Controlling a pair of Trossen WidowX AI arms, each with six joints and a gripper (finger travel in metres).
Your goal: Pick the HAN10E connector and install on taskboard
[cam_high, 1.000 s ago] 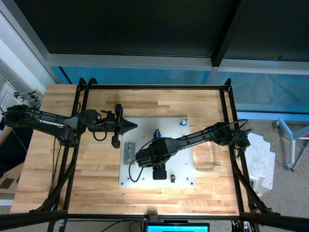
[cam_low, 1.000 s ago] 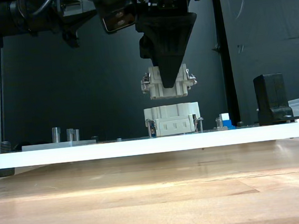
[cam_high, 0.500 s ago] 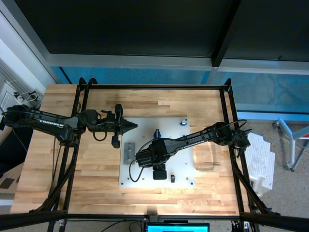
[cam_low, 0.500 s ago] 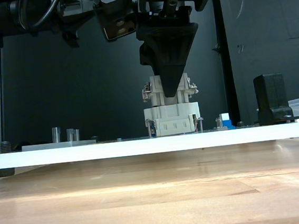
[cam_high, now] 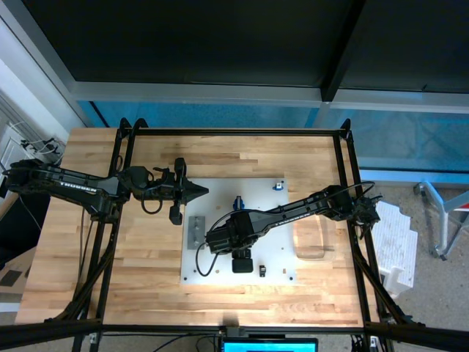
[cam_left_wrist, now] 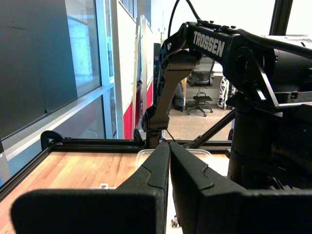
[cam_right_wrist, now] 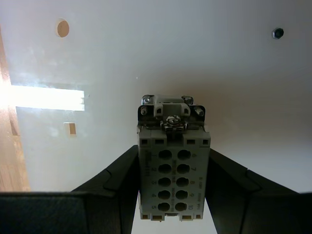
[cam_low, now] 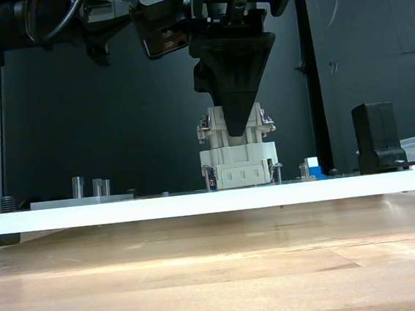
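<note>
- Tabletop (cam_high: 110, 279) of light wood, with a flat white board (cam_high: 275, 220) lying near its middle, a little toward the right edge.
- Left gripper (cam_high: 206, 191) held in the air over the board's far left corner, pointing toward the right edge of the tabletop. Its jaws are closed on nothing; the left wrist view shows the two black fingers (cam_left_wrist: 156, 168) pressed flat together.
- Grey block (cam_high: 196, 231) with small upright metal pins, fixed along the board's left edge. In the low view it sits low on the board at the left.
- Right gripper (cam_low: 237, 119) pointing straight down over the middle of the board, on the end of the right arm, which reaches in from the tabletop's right edge.
- Its jaws are clamped on a small grey-beige connector (cam_low: 214, 129) with silvery metal ends, one finger on each long side. The right wrist view shows numbered round holes in two rows on the connector's face.
- The connector stands upright, directly on top of a matching pale socket (cam_low: 239, 165) mounted on the board, and the two are touching. How far it is pushed in cannot be told.
- Small blue part (cam_low: 311, 166) on the board, just right of the socket in the low view.
- Black upright part (cam_low: 376, 135) near the board's right edge.
- Clear plastic tray (cam_high: 314, 238) on the tabletop, just beside the board's right edge.
</note>
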